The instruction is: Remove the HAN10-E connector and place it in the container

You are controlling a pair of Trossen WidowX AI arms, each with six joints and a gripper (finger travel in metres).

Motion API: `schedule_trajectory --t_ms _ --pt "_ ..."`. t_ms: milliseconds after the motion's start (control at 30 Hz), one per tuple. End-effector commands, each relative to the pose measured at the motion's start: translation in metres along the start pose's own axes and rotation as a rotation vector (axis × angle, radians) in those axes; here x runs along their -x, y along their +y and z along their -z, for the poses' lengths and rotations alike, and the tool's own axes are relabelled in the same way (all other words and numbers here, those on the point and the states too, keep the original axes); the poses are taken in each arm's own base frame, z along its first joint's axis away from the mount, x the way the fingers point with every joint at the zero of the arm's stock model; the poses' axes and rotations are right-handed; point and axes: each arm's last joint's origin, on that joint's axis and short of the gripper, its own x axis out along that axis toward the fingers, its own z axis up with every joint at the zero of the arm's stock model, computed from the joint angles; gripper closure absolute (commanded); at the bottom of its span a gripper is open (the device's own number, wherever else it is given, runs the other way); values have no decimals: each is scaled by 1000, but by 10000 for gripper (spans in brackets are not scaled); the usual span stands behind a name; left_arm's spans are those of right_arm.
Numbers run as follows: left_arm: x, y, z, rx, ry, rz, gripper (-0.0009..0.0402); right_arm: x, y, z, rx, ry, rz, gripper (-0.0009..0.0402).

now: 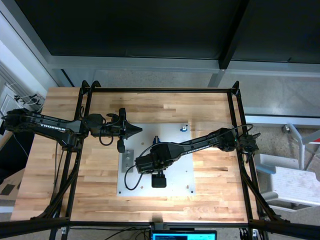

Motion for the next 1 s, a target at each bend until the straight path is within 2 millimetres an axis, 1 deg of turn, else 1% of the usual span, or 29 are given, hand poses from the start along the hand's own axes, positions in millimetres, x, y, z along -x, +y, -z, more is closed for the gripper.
schedule_trajectory --t_ms 33,533,833,933,1000 --pt "0 0 0 0 -2 0 393 -5 0 1 12 5 1 109" --pt "0 0 0 0 -1 0 393 -27 0 2 31 -4 -2 110" --pt "0 0 0 0 -1 0 393 -33 -1 4 35 2 1 111" --pt "0 0 0 0 -1 0 393 -33 -1 4 35 3 1 123" --pt "0 0 0 0 -1 0 393 -33 -1 4 35 3 0 138"
